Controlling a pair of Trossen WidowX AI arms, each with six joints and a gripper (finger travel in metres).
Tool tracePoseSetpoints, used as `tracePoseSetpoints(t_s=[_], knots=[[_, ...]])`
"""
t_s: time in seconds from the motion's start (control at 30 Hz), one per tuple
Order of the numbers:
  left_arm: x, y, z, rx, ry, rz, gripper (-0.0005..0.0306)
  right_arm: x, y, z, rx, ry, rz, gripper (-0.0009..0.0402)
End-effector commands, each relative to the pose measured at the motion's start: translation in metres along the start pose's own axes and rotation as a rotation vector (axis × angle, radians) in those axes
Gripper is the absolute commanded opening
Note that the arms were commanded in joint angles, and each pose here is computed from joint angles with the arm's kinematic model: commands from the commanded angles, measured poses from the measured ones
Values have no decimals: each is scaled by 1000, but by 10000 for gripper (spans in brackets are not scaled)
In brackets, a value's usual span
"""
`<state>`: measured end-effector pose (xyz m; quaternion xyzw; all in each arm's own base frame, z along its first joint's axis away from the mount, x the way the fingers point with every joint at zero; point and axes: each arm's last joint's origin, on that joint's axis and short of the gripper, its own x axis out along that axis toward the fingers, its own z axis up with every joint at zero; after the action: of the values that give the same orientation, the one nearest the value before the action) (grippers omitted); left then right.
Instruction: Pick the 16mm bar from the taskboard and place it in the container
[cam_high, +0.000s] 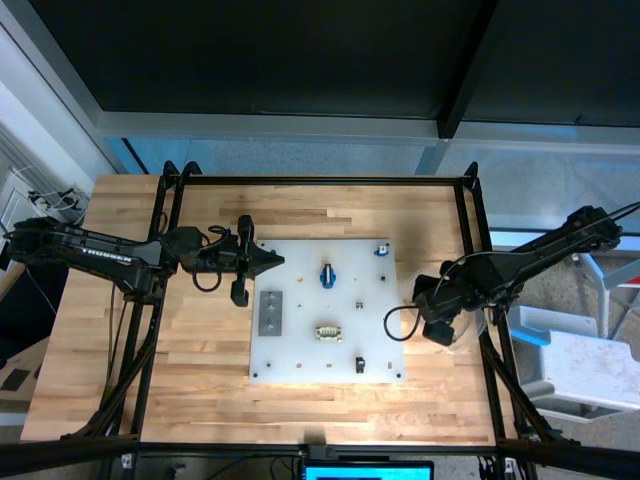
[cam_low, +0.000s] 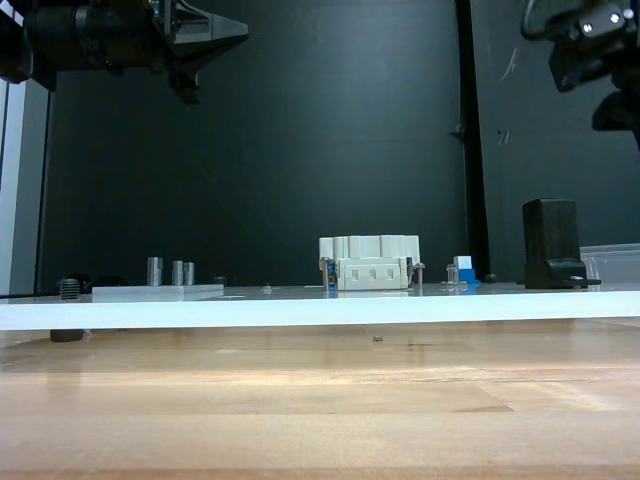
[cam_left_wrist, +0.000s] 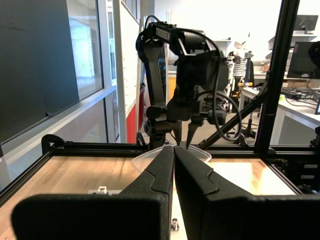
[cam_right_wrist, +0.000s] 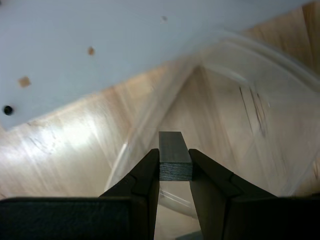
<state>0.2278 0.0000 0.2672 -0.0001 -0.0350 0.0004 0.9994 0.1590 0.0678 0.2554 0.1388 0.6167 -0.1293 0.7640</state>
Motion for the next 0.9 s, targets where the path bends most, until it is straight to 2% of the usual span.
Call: tracePoseSetpoints(t_s=[0.03,0.23,0.3,0.9], knots=[[0,0,0,0,0,0,0,5,-5,-6,18,16,-3,12],[0,0,0,0,0,0,0,12,-10,-14,30,60,10,12],[0,0,0,0,0,-1,0,14,-12,-16,35,65,4,16],[0,0,0,0,0,0,0,16,-13,-17,57,68,-1,92]])
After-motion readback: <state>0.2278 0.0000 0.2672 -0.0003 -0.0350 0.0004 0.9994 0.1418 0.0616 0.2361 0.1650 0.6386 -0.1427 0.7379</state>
